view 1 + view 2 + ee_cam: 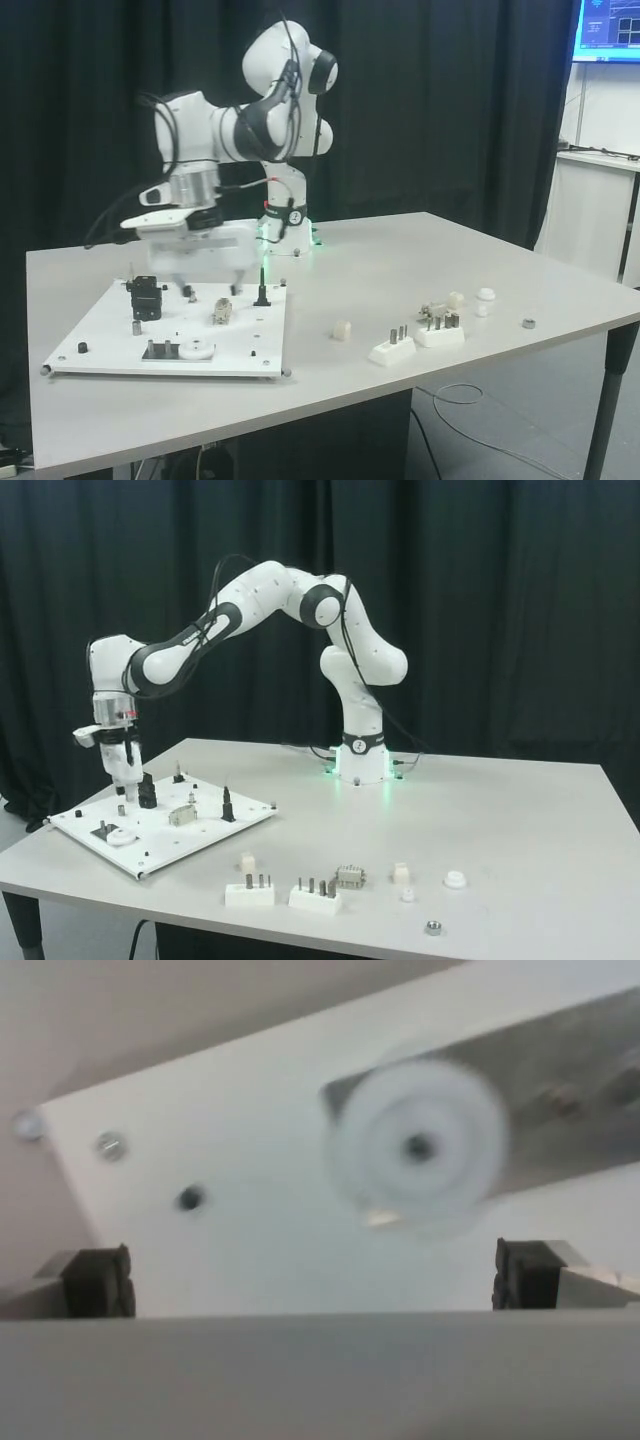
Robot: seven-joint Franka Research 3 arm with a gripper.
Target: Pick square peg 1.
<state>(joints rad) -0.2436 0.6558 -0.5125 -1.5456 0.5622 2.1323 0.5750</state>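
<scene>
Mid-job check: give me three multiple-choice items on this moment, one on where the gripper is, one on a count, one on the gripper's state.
1. The gripper hangs over:
A. the white board
B. the peg holders near the table's front edge
C. the arm's base

2. How many white peg holders stand near the front edge?
A. one
B. two
C. four

3. The fingers are:
A. shut on a peg
B. shut on nothing
C. open with nothing between them

Answers: 1 A, both room views show it above the board. 2 B, two blocks stand side by side. 3 C, the wrist view shows the fingertips far apart over the white disc.
</scene>
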